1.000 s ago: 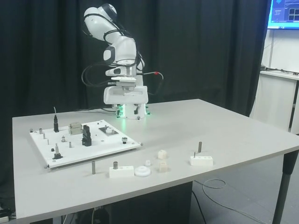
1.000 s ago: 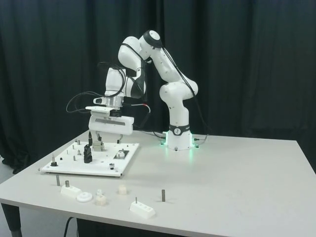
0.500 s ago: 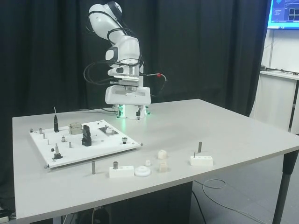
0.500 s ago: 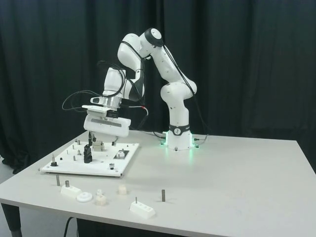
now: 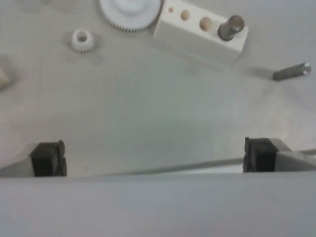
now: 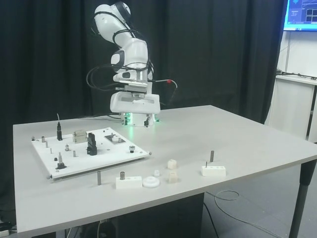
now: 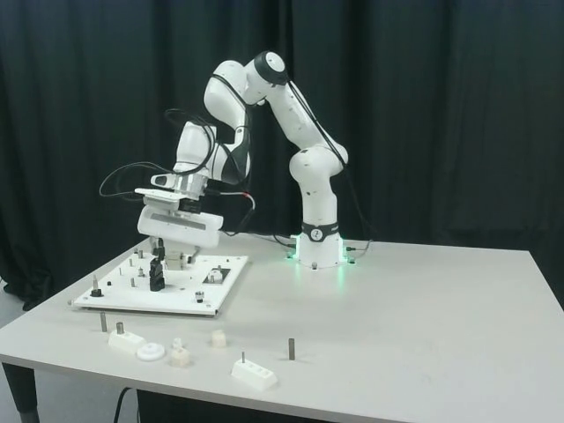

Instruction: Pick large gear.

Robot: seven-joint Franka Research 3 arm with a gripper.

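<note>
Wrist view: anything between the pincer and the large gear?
No. Only bare grey table lies between the pincer and the large gear.

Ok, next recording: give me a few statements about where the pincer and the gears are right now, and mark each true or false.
1. The pincer is open and holds nothing. True.
2. The large white toothed gear lies flat on the grey table. True.
3. The large gear sits on the white square assembly board. False: it lies off the board, near the table's front edge.
4. The white drilled block beside the large gear carries a grey metal peg. True.
5. The small white gear is stacked on the large gear. False: it lies apart on the table.
</note>
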